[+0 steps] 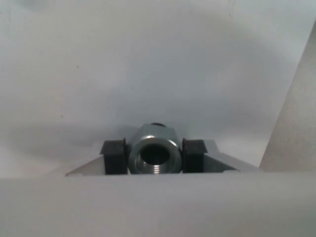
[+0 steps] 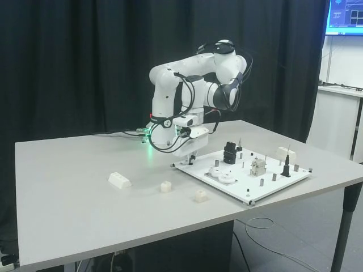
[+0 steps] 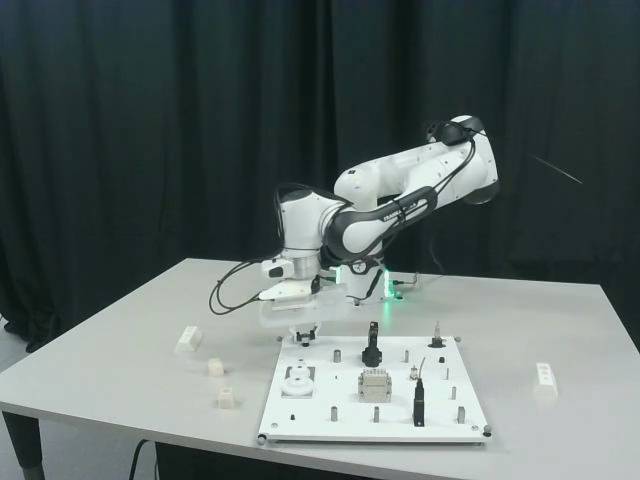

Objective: Insert bolt 4.

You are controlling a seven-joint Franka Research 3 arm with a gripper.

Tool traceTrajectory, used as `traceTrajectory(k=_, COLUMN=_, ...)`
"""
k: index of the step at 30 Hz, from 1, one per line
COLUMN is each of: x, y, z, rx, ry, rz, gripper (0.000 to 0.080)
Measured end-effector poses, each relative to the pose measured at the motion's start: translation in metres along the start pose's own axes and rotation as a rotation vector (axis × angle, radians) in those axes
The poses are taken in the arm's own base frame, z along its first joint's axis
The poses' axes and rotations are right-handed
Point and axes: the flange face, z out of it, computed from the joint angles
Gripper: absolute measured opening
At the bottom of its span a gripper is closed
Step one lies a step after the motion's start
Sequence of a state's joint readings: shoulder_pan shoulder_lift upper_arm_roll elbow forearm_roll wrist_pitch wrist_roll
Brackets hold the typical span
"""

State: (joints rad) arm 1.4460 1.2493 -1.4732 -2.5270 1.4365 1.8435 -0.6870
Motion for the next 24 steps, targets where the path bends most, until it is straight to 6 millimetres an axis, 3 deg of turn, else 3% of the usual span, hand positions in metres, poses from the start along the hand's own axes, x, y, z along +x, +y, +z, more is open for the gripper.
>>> traceTrajectory(k=13, x=0.0003, y=-0.0010, z=0.0000, rx=-0.003, ry=0.000, rz=0.062, gripper=0.0239)
traceTrajectory(k=24, x=0.0004, y=-0.0012, z=0.0000, rx=-0.002, ry=0.001, rz=0.260, gripper=0.0239)
